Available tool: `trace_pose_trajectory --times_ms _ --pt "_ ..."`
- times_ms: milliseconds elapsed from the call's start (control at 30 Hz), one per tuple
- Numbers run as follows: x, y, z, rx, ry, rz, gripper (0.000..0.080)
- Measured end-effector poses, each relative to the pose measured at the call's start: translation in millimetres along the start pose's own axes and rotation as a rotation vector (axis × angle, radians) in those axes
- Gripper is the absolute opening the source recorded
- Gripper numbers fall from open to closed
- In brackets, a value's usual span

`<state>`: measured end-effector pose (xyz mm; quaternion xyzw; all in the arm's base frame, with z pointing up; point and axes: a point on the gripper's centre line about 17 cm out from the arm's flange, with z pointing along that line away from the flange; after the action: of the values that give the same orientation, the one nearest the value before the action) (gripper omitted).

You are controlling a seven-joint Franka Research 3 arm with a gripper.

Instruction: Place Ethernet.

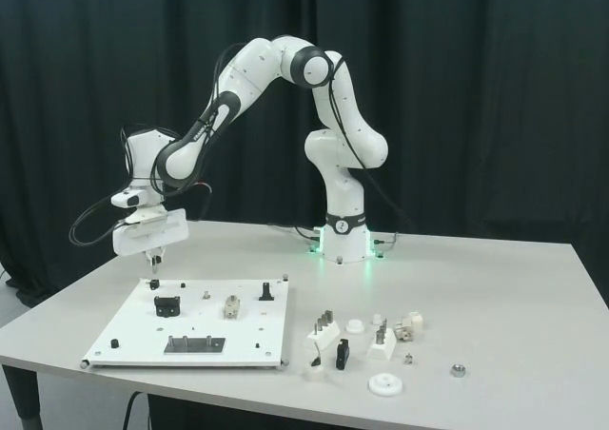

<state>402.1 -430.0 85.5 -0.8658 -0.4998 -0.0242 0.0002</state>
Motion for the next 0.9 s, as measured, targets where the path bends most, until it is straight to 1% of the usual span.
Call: trace_pose_trajectory --times_ms 133,433,700,900 --pt "0.4 -0.8 0.5 0.0 0.006 0.043 0.0081" --pt "1.4 -1.5 -0.5 0.001 0.01 0.095 0.0081" --pt "4.9 -0.4 -5.9 -0.002 0.02 0.159 0.0081" --pt "6.4 0.9 -11.6 -0.007 0.027 0.187 0.0081"
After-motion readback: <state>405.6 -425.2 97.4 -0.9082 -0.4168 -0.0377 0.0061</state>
